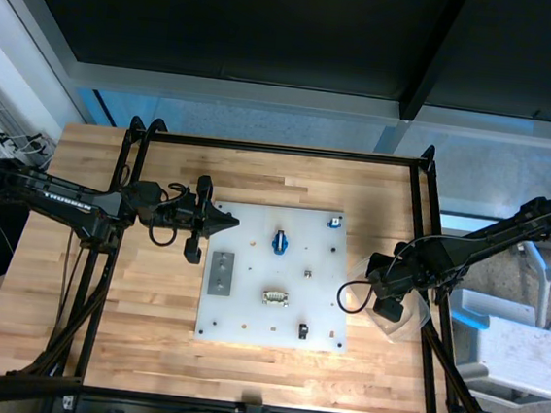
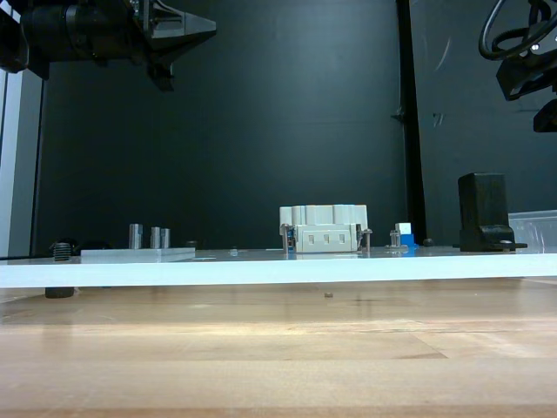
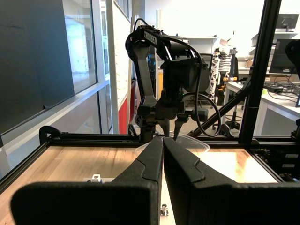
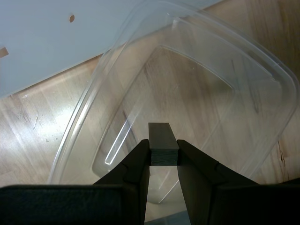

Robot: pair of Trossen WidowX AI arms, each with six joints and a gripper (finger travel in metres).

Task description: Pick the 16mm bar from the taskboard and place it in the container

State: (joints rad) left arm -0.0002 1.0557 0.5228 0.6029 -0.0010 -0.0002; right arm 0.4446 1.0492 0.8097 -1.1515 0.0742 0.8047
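My right gripper is shut on the 16mm bar, a short grey square-ended piece, and hangs over the clear container, above its floor. In the high view the right gripper sits over the container just right of the white taskboard. The taskboard carries a grey block, a blue knob and a beige connector. My left gripper is shut and empty, raised over the board's far left corner; its fingers meet in the left wrist view.
Black frame rails ring the wooden table. A black fitting stands tall on the board's near right part, and short metal pegs rise from the grey block. A blue-white piece sits at the board's far right corner.
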